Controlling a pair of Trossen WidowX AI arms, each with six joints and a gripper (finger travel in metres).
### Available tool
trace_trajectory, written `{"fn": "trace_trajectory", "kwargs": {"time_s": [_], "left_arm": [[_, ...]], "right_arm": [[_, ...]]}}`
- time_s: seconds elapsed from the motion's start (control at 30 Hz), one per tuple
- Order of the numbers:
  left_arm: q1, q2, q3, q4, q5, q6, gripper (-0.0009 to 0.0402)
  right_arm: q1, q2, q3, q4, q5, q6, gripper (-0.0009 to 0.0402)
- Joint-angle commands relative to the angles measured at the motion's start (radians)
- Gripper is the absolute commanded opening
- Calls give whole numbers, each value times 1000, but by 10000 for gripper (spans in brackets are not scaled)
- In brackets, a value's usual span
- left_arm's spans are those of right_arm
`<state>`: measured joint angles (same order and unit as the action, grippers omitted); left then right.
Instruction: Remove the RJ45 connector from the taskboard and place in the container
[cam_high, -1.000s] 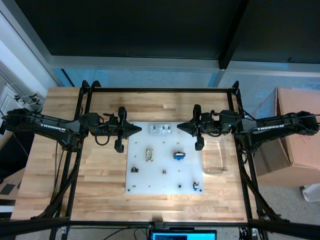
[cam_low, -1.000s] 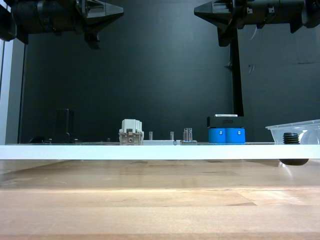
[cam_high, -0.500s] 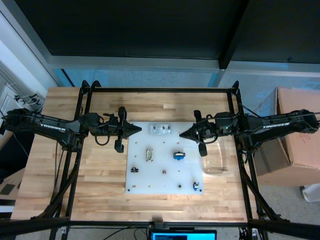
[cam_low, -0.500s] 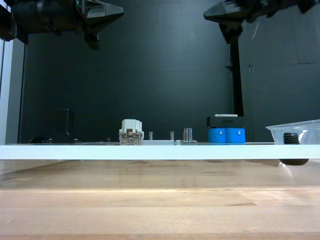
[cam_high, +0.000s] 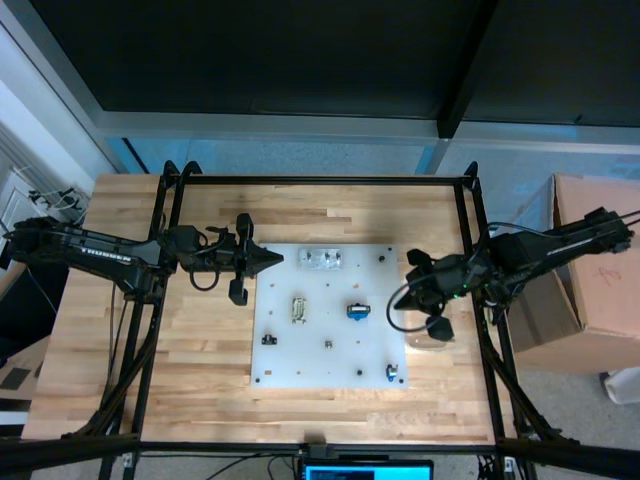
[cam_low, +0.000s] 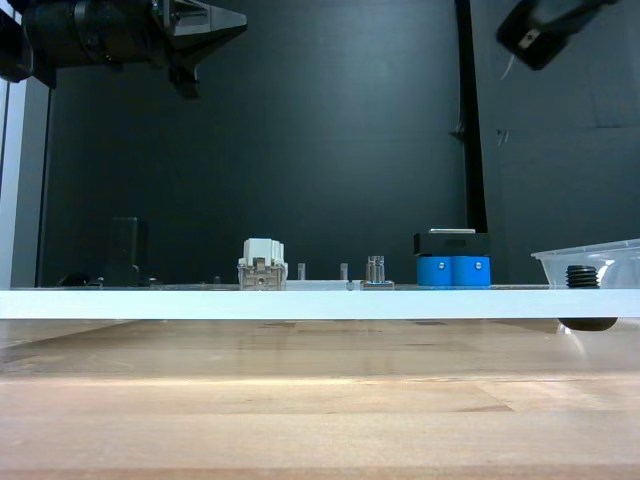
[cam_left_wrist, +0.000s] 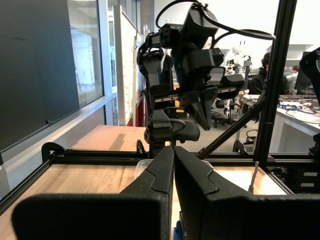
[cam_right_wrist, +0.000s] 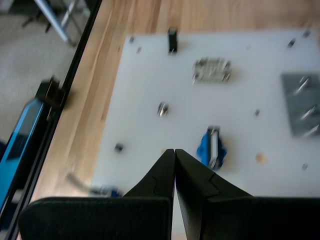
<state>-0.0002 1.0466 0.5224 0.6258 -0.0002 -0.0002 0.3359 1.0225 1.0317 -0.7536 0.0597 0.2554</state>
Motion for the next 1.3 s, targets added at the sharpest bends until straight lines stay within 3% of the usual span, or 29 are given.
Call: {"fn": "trace_trajectory", "kwargs": {"time_s": [0.03,0.37,0.87,1.0,1.3], "left_arm": [[0,0,0,0,0,0,0],[0,0,0,0,0,0,0],[0,0,0,0,0,0,0],[0,0,0,0,0,0,0],[0,0,0,0,0,0,0]], "right_arm": [[41,1,24,-74,0,51,0],[172,65,110,-310,0,174,0],[235,383,349,-425,3,323,4],[237,456,400,-425,24,342,31],[239,592,460,-423,26,370,138]]}}
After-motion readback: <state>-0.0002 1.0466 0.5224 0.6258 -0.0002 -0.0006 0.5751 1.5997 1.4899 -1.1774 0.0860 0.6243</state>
